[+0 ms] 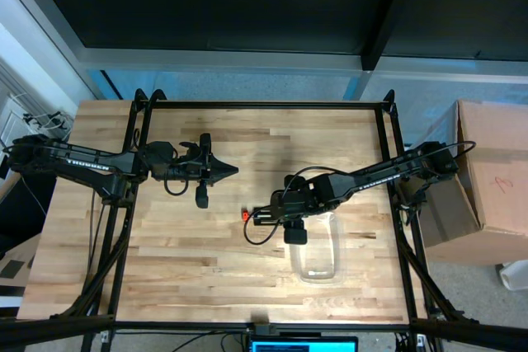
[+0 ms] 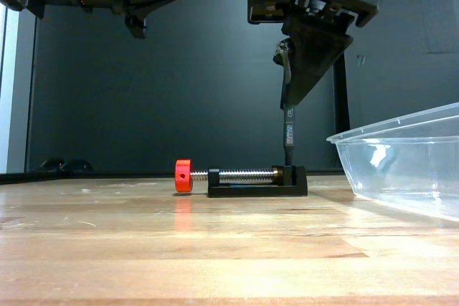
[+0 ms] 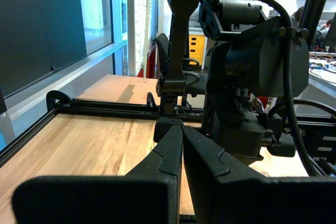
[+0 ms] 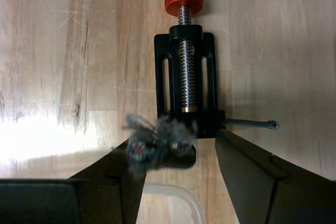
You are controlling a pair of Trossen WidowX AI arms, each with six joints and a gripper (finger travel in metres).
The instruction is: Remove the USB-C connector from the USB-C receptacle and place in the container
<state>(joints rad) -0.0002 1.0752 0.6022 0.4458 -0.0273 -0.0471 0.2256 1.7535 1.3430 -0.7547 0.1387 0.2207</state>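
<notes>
Low view: USB-C connector [image 2: 289,134] upright in the USB-C receptacle [image 2: 292,175], right gripper [image 2: 287,99] spread over it — we judge pinch-and-lift comes next — left gripper [image 1: 229,172] pressed together, well apart.

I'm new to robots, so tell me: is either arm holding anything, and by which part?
Nothing is held. The right gripper is open over the USB-C connector, which stands in its receptacle; the left gripper is shut, empty, high above the table.
</notes>
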